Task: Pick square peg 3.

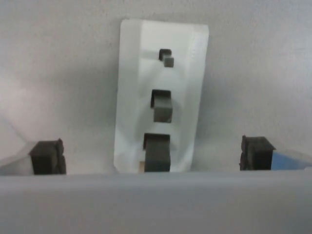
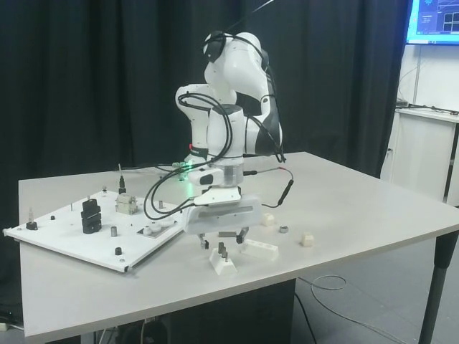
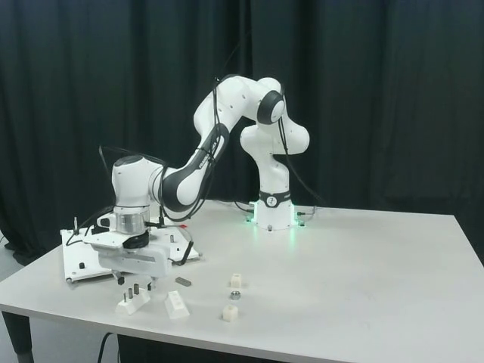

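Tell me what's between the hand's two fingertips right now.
In the wrist view, the white peg holder lies between the hand's open fingertips, its largest square peg nearest, with grey table bare on either side.

The flat grey table (image 2: pixel 373 208) carries the white arm base (image 3: pixel 274 215), a large white board with small black parts (image 2: pixel 79 236), a white peg holder block (image 2: pixel 222 264), another white block (image 2: pixel 259 248), and three small white pieces (image 3: pixel 230 313) nearby.
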{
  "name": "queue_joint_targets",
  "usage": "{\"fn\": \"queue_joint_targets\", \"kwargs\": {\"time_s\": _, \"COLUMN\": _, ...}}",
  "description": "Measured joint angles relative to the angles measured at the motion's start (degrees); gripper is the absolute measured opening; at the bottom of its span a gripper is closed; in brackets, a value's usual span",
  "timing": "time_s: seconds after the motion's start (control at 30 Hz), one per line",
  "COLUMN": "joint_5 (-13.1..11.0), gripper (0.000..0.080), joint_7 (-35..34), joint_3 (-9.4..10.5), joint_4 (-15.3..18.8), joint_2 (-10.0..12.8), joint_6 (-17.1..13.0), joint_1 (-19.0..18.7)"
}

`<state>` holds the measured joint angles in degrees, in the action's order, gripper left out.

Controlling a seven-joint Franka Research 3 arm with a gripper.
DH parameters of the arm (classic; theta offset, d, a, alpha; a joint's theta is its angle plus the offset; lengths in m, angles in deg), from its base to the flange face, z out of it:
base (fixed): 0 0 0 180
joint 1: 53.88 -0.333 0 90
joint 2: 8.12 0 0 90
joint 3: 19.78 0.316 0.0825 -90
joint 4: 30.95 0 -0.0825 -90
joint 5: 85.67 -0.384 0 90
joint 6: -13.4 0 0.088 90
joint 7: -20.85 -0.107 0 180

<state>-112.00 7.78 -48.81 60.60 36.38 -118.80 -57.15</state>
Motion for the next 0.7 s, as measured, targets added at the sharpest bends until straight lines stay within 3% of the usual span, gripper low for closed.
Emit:
{"fn": "queue_joint_targets", "kwargs": {"time_s": 0.27, "joint_5": 0.12, "gripper": 0.08, "joint_7": 0.01, "joint_3": 0.06, "joint_4": -2.43, "joint_2": 1.67, "joint_6": 2.71, "joint_1": 0.78}}
{"fn": "queue_joint_targets", "kwargs": {"time_s": 0.7, "joint_5": 0.17, "gripper": 0.08, "joint_7": 0.21, "joint_3": 0.08, "joint_4": -3.41, "joint_2": 1.77, "joint_6": 4.3, "joint_1": 1.03}}
